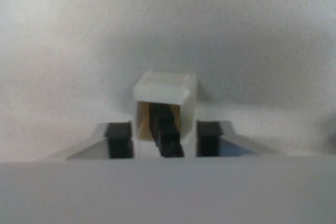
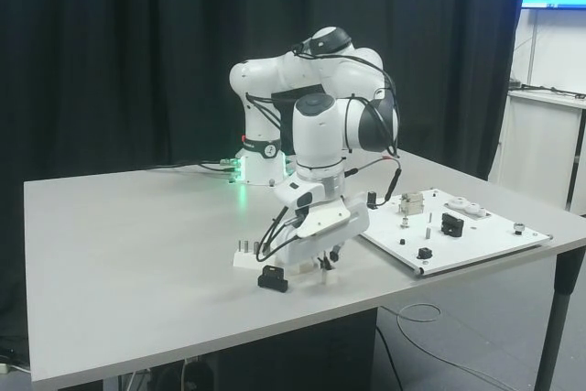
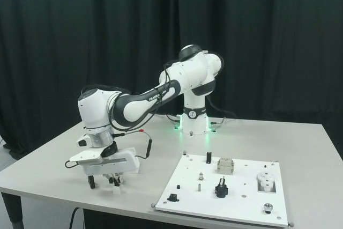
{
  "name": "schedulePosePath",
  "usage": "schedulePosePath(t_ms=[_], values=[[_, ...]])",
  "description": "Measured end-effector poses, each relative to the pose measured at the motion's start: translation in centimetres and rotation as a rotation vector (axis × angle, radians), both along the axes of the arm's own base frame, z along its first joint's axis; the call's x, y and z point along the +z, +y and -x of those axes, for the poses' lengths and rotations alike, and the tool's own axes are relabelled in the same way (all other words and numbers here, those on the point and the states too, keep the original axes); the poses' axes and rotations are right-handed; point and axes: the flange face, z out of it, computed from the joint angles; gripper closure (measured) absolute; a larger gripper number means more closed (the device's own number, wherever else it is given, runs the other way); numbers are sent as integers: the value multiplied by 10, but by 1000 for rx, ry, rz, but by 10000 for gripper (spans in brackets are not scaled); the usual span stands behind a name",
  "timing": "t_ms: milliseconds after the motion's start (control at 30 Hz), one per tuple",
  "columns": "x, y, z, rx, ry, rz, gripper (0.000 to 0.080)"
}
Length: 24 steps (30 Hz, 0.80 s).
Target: Pick USB.
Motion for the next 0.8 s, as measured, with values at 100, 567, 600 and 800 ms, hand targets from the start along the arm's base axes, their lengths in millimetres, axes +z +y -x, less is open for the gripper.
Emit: schedulePosePath(t_ms=[100,567,600,800], values=[[0,1,0,0,0,0,444],[3,7,-6,-18,3,7,733],[4,7,-7,-19,3,8,733],[14,10,-9,-16,10,17,733]])
